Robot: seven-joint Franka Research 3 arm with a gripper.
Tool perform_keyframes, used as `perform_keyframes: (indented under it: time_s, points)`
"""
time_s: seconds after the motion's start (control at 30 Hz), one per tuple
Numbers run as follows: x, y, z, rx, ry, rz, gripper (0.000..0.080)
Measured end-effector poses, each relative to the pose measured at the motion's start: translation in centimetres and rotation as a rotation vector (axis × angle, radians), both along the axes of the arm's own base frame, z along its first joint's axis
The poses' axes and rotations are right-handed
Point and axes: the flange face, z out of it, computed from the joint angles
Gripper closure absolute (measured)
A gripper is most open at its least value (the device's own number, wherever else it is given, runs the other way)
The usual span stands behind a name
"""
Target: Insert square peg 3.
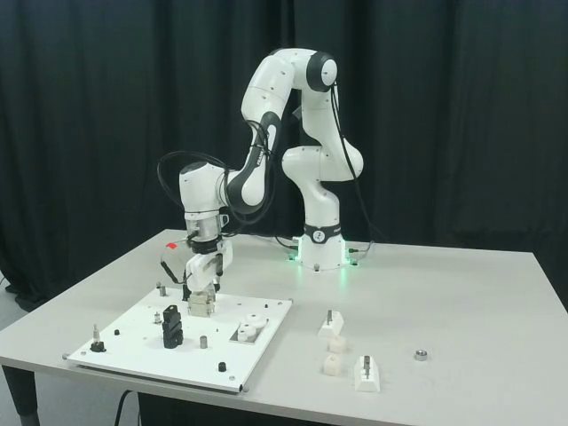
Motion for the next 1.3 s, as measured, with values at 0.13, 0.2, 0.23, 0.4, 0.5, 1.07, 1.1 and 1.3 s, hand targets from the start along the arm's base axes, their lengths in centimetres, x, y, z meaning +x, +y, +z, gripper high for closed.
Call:
perform_keyframes:
  time_s: [0.13,0.2,0.23,0.4,0.5,1.07,1.1,1.3]
  points:
    - [0.02,-0.04,-0.03,-0.003,-0.002,-0.002,0.0688]
    - [0.03,-0.06,-0.06,-0.004,-0.004,-0.003,0.0688]
    - [0.03,-0.06,-0.06,-0.004,-0.004,-0.003,0.0688]
    - [0.02,-0.09,-0.06,-0.004,-0.005,-0.005,0.0688]
    - [0.0,-0.12,-0.06,-0.003,-0.005,-0.008,0.0688]
    - [-0.12,-0.34,-0.03,-0.004,-0.007,-0.006,0.0688]
    - [-0.14,-0.38,-0.02,-0.004,-0.007,-0.006,0.0688]
    - [-0.21,-0.58,-0.04,-0.008,-0.008,-0.009,0.0688]
